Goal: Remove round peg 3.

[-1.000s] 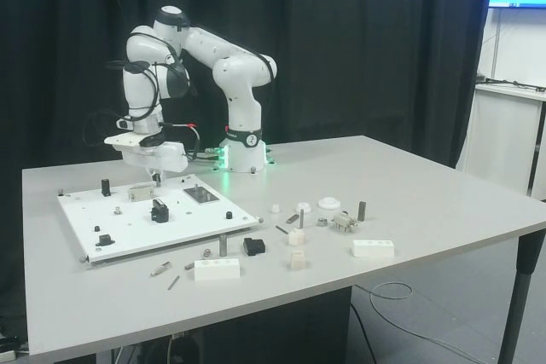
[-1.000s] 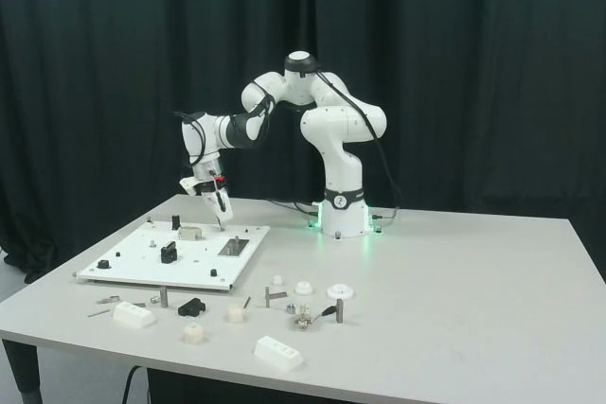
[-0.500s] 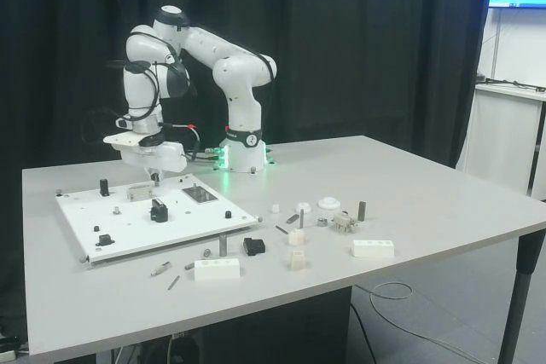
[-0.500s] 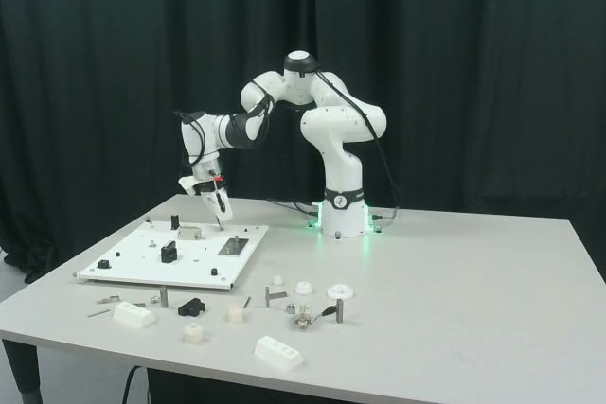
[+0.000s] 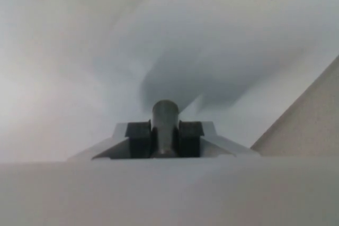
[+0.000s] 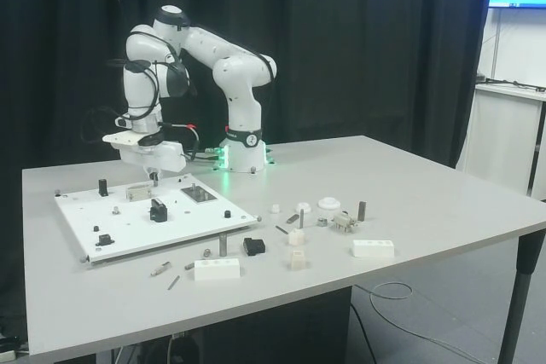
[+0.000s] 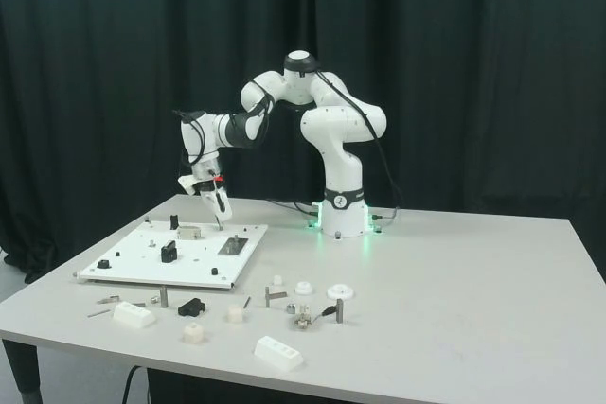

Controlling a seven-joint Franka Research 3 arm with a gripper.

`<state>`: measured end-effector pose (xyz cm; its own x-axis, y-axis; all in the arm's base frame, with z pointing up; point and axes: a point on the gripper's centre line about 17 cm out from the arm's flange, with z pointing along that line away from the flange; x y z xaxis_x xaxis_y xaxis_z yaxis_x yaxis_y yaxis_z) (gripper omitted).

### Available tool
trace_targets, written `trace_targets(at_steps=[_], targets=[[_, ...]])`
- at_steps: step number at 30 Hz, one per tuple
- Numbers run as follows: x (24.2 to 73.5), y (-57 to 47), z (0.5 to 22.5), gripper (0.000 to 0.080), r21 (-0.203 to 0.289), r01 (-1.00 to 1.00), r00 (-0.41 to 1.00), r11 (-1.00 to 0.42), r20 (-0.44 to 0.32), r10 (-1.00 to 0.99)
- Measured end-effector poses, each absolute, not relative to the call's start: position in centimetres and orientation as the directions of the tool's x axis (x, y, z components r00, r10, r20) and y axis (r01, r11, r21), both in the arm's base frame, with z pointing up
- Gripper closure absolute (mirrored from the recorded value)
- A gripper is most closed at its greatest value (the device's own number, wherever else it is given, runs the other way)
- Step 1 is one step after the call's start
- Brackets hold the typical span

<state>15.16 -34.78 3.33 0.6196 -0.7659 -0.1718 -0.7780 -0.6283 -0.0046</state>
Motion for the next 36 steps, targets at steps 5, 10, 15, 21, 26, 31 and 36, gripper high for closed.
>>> trace_targets(at_steps=[5, 10, 15, 21, 26, 31, 36], targets=[[15.3, -34.7, 3.6, 0.0697, -0.005, -0.777, 0.621, -0.63, -0.172, -0.765], [15.3, -34.7, 4.4, 0.0697, 0.001, -0.773, 0.624, -0.634, -0.174, -0.762], [15.6, -34.2, 5.9, 0.0697, 0.0, -0.767, 0.631, -0.642, -0.183, -0.754], [15.7, -34.0, 7.8, 0.0697, 0.013, -0.758, 0.638, -0.652, -0.19, -0.746], [15.9, -34.1, 9.0, 0.0697, 0.027, -0.752, 0.644, -0.659, -0.183, -0.743], [16.1, -34.2, 9.8, 0.0697, 0.033, -0.748, 0.649, -0.663, -0.174, -0.741], [16.3, -34.2, 10.1, 0.0697, 0.033, -0.746, 0.651, -0.665, -0.169, -0.74]])
